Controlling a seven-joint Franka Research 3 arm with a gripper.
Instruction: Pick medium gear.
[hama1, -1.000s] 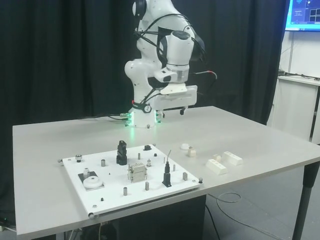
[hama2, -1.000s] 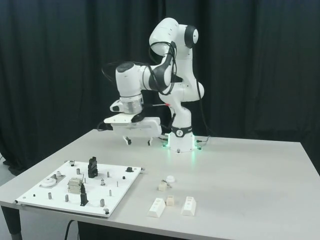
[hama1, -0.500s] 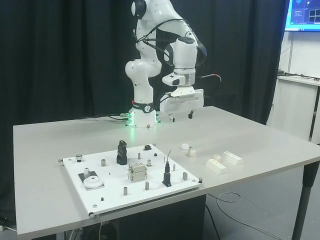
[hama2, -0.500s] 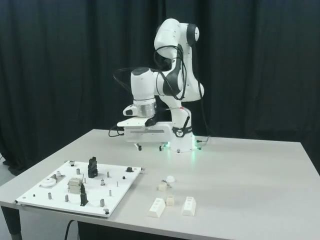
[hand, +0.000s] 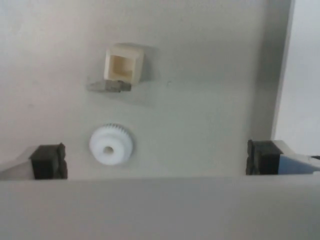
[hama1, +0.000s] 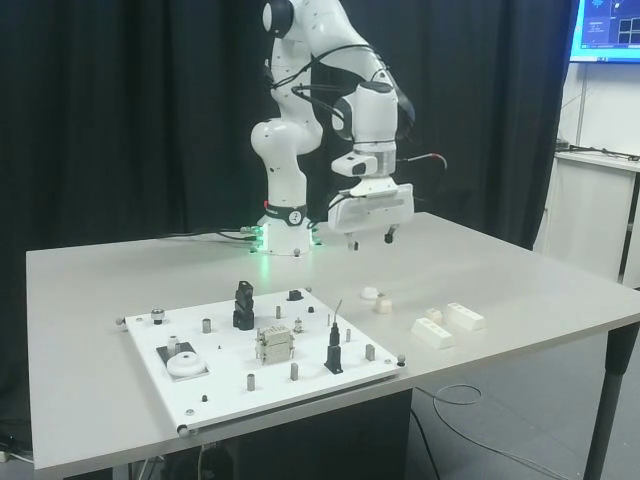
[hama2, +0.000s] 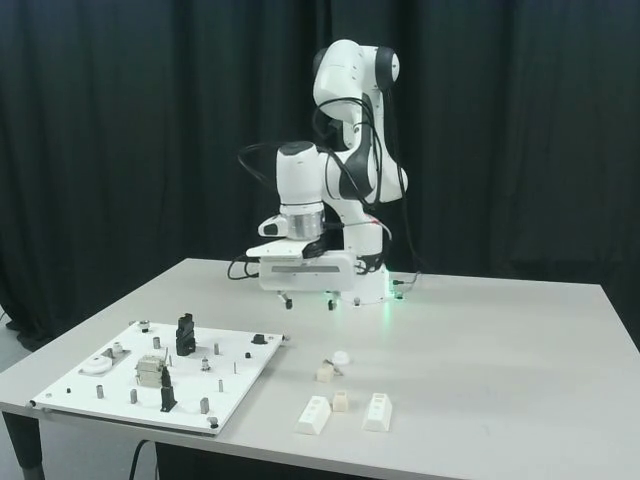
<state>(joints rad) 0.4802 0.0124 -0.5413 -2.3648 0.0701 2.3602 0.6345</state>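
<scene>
nearest the front edge of the grey table (hama1: 520, 270) in the first room view lies a white assembly board (hama1: 262, 350) carrying a white round part (hama1: 186, 365), a grey metal connector block (hama1: 274, 344), a black upright piece (hama1: 333, 352) and a black clamp (hama1: 243, 305), with several small pegs standing among them. to the side of the board, near the front, sit two white blocks (hama1: 448, 324) side by side on the bare table; the second room view shows these with a smaller cube between them (hama2: 341, 401).

just behind them is the medium gear (hama1: 370, 293), white, lying flat on the table surface, with a small hollow cube (hama1: 384, 305) just beside it. the wrist view confirms the gear (hand: 111, 145) flat with its centre hole upward, teeth visible around the rim, and the cube (hand: 124, 63) near it with a small grey piece (hand: 108, 86) touching the cube's side. the gear is apart from both.

the gripper (hama1: 369, 236) hangs above the table, behind and above the gear, touching nothing. its fingers are spread wide: in the wrist view the two black pads (hand: 48, 161) stand well apart, and the gear shows between them, closer to one pad.

furthest back, the white arm's base (hama1: 283, 232) is bolted on the table with a green light at its foot, before a black curtain (hama1: 120, 110).
</scene>
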